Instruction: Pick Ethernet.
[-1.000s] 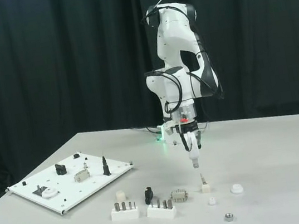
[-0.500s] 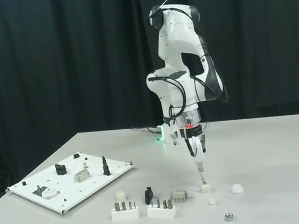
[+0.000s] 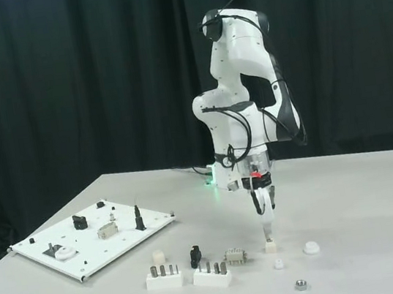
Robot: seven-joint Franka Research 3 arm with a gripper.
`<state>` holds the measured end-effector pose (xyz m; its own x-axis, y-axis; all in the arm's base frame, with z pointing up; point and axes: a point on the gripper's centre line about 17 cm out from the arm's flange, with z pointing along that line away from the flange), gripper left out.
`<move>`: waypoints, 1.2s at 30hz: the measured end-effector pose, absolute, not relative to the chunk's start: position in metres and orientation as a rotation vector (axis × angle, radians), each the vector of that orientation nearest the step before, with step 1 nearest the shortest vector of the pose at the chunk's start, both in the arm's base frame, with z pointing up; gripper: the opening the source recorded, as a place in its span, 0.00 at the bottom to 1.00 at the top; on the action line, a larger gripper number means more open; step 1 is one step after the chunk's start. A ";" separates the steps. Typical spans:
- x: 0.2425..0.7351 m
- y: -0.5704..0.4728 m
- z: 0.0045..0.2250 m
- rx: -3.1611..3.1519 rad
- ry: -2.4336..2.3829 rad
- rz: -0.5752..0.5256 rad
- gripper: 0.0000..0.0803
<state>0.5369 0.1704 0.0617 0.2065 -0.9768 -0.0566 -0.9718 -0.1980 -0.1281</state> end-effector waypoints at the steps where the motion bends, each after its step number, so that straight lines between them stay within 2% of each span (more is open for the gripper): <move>1: 0.538 0.171 0.061 -2.332 1.898 -0.058 1.00; 22: 0.547 0.166 0.042 -2.380 1.894 -0.098 1.00; 23: 0.547 0.166 0.041 -2.385 1.891 -0.099 0.96; 28: 0.547 0.165 0.038 -2.393 1.888 -0.099 0.96; 29: 0.547 0.165 0.038 -2.393 1.888 -0.098 0.76; 36: 0.547 0.166 0.036 -2.394 1.889 -0.095 0.76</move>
<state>0.5465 0.1657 0.0363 0.2330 -0.9725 -0.0071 -0.9669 -0.2308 -0.1089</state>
